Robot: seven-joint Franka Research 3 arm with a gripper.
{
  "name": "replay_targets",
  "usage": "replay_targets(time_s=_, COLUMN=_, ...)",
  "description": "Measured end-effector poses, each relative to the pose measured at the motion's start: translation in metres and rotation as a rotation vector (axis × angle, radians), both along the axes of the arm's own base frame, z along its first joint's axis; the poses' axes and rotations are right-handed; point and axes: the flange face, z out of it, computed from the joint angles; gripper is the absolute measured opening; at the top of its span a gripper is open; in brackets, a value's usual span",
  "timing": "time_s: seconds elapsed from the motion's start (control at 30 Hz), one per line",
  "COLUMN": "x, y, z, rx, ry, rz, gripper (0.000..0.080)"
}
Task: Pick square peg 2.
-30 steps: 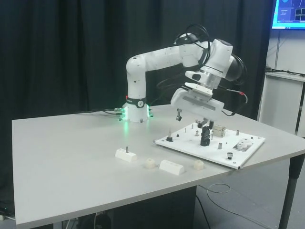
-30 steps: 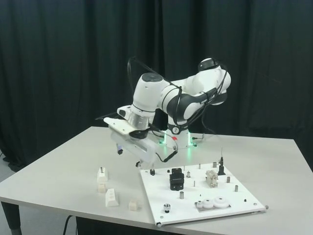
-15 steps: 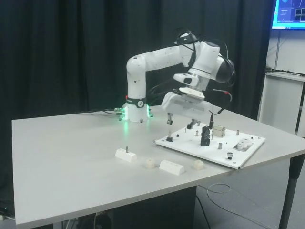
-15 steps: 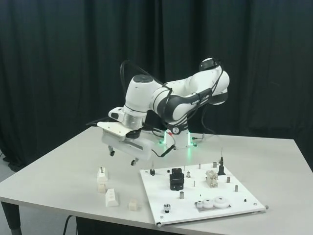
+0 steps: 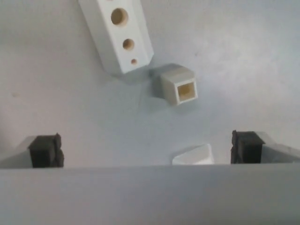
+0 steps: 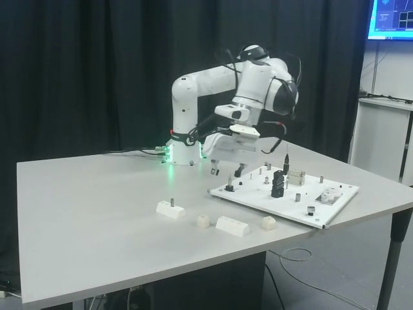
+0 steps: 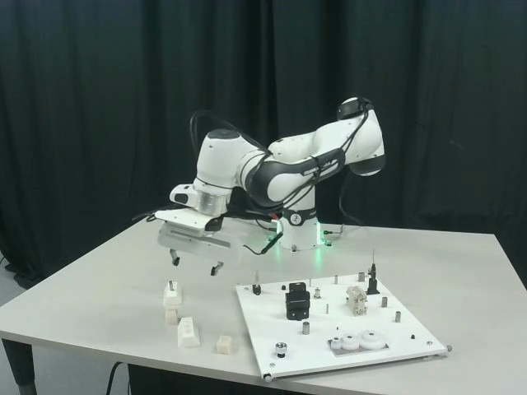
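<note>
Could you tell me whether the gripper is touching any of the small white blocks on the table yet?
Apart. The second room view shows the gripper hanging above the white blocks, with bare grey table visible between them.

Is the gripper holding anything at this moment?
No, in the wrist view the gripper is open, with only grey table between its fingers.

A black curtain (image 6: 84,71) hangs behind the flat grey tabletop (image 6: 84,206); a white cabinet (image 6: 381,132) stands beside it.

Matt grey table (image 6: 90,213), glossy white plastic arm (image 6: 213,74), smooth matt plastic 3-hole block (image 5: 119,33).
</note>
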Motion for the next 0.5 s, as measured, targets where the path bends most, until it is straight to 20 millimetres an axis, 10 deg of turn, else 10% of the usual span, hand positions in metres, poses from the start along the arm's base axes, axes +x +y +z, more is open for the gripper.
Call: replay_targets(time_s=0.5, x=-0.026, y=-0.038, z=-0.005, rx=0.025, ry=-0.074, rz=0.064, gripper=0.0800)
